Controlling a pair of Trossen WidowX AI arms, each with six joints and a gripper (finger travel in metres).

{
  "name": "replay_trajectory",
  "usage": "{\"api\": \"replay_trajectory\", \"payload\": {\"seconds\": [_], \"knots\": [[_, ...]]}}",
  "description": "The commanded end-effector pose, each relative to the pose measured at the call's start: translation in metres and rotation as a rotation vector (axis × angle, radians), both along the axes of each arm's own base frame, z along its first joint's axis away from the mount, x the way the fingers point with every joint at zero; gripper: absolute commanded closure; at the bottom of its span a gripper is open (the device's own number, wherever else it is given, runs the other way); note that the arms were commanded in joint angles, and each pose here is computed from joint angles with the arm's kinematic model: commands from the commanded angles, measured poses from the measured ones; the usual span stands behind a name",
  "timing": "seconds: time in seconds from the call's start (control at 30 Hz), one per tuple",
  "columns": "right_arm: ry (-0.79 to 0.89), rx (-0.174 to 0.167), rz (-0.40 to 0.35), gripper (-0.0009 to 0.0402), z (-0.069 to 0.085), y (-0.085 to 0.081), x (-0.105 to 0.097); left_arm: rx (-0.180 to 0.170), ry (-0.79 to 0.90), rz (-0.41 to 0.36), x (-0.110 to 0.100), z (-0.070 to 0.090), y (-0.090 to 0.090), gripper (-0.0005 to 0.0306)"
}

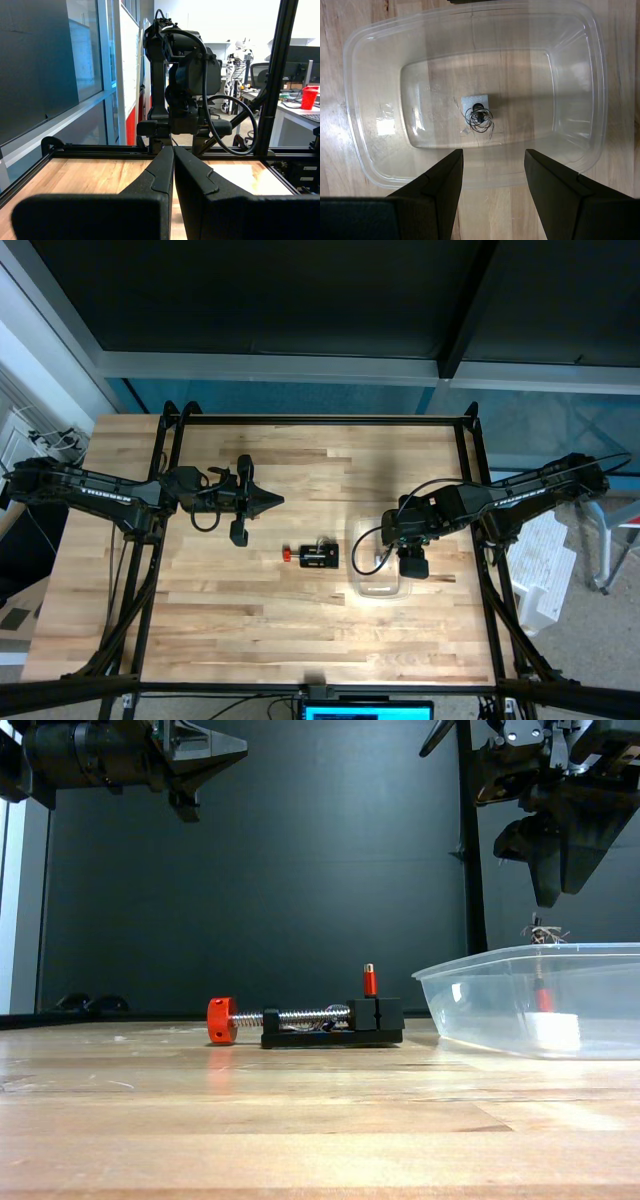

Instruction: Pick the rca connector and install on the hub

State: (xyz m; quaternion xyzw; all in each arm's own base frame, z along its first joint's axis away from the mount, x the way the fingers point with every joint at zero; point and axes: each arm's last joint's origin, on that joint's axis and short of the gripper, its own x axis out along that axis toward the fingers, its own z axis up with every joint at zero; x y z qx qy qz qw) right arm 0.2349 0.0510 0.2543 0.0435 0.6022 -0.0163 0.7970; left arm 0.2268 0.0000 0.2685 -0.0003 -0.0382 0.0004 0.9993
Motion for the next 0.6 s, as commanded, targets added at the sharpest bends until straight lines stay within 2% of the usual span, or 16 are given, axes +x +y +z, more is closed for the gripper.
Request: {"api": "replay_trajectory", "payload": {"seconds": [0.03, 0.17, 0.6], "knots": [[-0.001, 0.000, 0.001, 0.0224, 0.000, 0.000, 0.000, 0.000, 0.000, 0.000, 0.000, 0.000, 0.000, 0.0300], [-0.001, -0.001, 0.004, 0.0224, 0.000, 0.001, 0.000, 0.000, 0.000, 0.000, 0.000, 0.000, 0.000, 0.0300], [0.070, -0.015, 0.012, 0.0224, -0.019, 0.007, 0.012, 0.000, 0.000, 0.000, 0.000, 0.000, 0.000, 0.0300]]}}
